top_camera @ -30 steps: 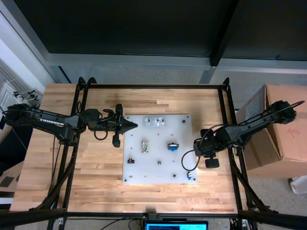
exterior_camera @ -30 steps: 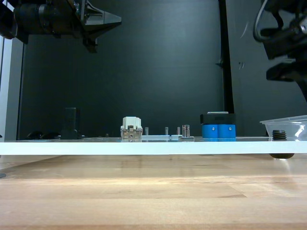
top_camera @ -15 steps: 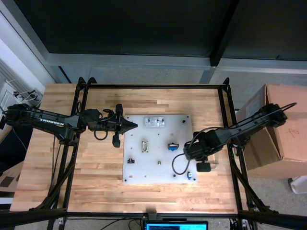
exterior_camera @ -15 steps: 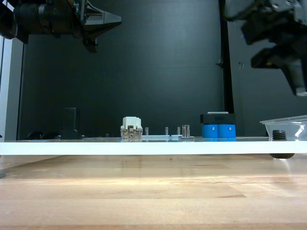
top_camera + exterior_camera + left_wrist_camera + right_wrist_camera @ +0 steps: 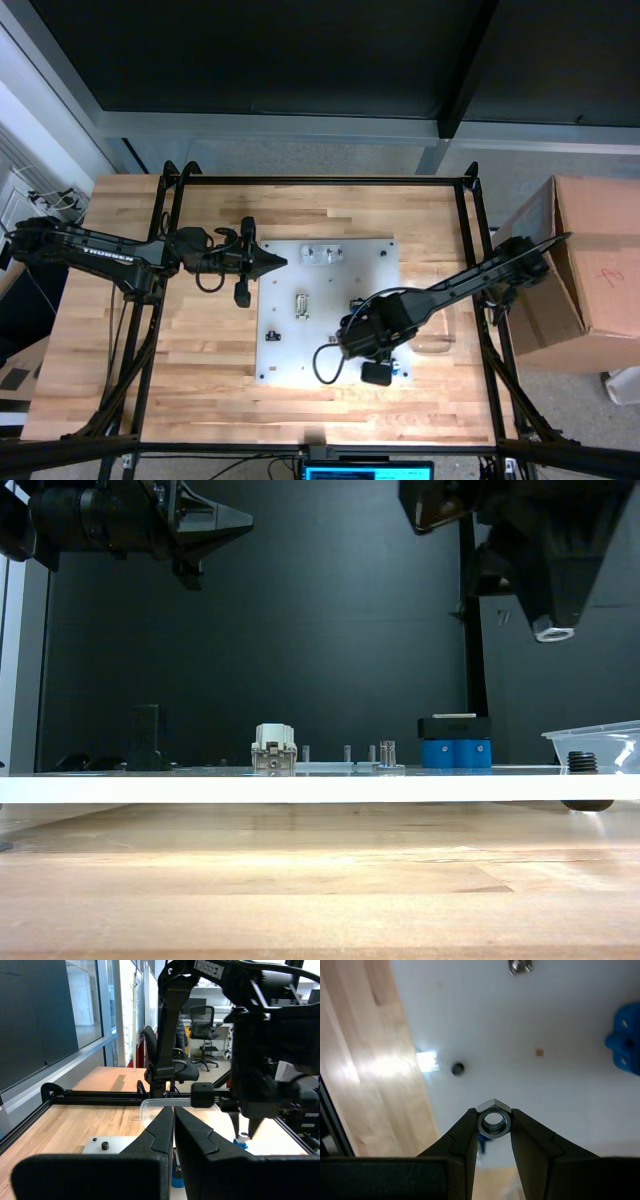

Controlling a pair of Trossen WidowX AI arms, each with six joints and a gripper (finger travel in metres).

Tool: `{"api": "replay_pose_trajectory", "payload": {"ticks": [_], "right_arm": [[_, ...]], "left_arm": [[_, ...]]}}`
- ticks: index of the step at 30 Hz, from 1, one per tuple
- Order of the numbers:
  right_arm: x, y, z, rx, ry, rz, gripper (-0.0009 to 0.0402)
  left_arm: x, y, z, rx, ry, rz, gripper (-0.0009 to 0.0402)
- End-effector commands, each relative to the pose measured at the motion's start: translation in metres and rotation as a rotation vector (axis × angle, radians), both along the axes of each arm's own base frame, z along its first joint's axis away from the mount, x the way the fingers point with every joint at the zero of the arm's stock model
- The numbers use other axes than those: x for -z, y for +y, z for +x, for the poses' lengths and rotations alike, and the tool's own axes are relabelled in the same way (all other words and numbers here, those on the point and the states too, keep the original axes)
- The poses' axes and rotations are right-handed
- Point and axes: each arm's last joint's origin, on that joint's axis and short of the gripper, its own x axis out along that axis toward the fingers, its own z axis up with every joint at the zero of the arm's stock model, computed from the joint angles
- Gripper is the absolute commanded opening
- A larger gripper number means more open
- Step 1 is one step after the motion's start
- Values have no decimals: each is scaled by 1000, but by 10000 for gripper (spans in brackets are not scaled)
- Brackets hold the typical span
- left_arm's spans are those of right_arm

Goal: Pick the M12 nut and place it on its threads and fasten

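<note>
My right tool (image 5: 494, 1121) grips the one silver nut (image 5: 553, 632) high above the board (image 5: 290, 355) — its one stud (image 5: 582, 762) stands bare; my left tool (image 5: 272, 262), clenched, hangs far left.

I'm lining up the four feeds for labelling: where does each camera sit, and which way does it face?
High: above the near edge, looking down at the white board; both arms show, left gripper at the board's left edge, right gripper over its near right.
Low: table height, looking level; nut held high, stud bare.
Left wrist: along its shut jaws toward the right arm.
Right wrist: down at the board, jaws pinching the nut.
Shared: low and right wrist show the nut.
</note>
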Motion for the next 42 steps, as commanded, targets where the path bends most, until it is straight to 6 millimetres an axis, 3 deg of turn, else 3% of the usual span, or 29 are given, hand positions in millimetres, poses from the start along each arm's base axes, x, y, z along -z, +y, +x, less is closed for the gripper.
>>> {"api": "replay_pose_trajectory", "payload": {"ticks": [1,3,10,22,26,34,42], "right_arm": [[5,12,8,-18,8,-3,4],[9,21,12,-60,6,-7,4],[24,42,10,-630,-19,-58,4],[39,46,16,-1341,-68,-115,4],[42,45,20,-1504,-65,-235,4],[43,45,20,-1658,-58,-265,4],[43,43,19,-1686,-35,-257,4]], "left_arm": [[0,0,0,0,0,0,0],[0,0,0,0,0,0,0],[0,0,0,0,-1,0,0],[0,0,0,0,-1,0,0],[0,0,0,0,-1,0,0],[0,0,0,0,0,0,0],[0,0,0,0,0,0,0]]}}
